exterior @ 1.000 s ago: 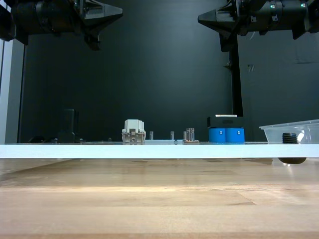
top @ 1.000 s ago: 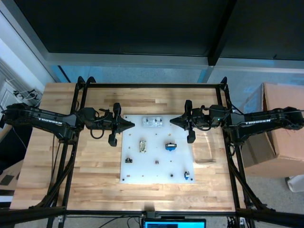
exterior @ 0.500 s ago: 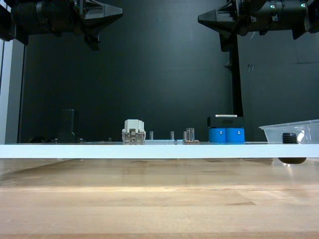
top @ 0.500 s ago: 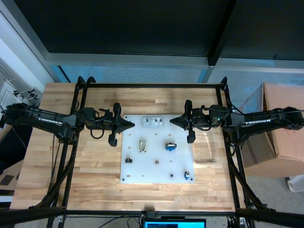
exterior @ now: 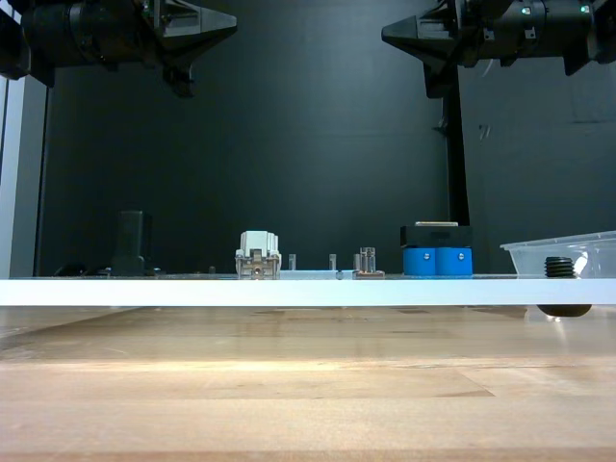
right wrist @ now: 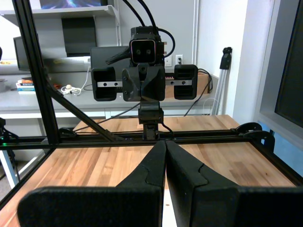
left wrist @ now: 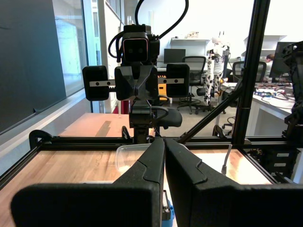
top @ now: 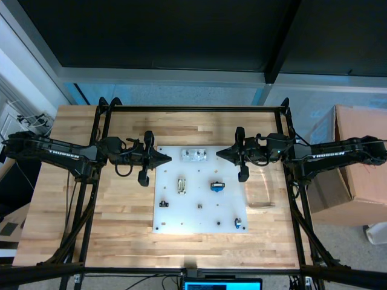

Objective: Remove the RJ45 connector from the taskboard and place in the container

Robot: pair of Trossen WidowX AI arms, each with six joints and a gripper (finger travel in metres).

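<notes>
The RJ45 connector [top: 181, 185] is a pale beige block seated upright on the white taskboard [top: 181, 220]; in the low view the connector [exterior: 258, 262] stands on the board's left half. No gripper touches it. My left gripper [top: 167, 159] hovers high over the board's left edge, shut with nothing in it; its fingers [left wrist: 149, 165] press together. My right gripper [top: 219, 153] hovers high over the board's far right part, also shut and holding nothing, fingers [right wrist: 182, 165] closed. The clear container [top: 266, 181] lies right of the board.
The board also carries a silver fitting [top: 195, 155], a blue part [top: 217, 186], a second blue part [top: 239, 223] and small black pieces [top: 163, 204]. A black ribbed item [exterior: 559, 266] shows through the container wall [exterior: 539, 252]. A black frame [top: 193, 109] rings the table.
</notes>
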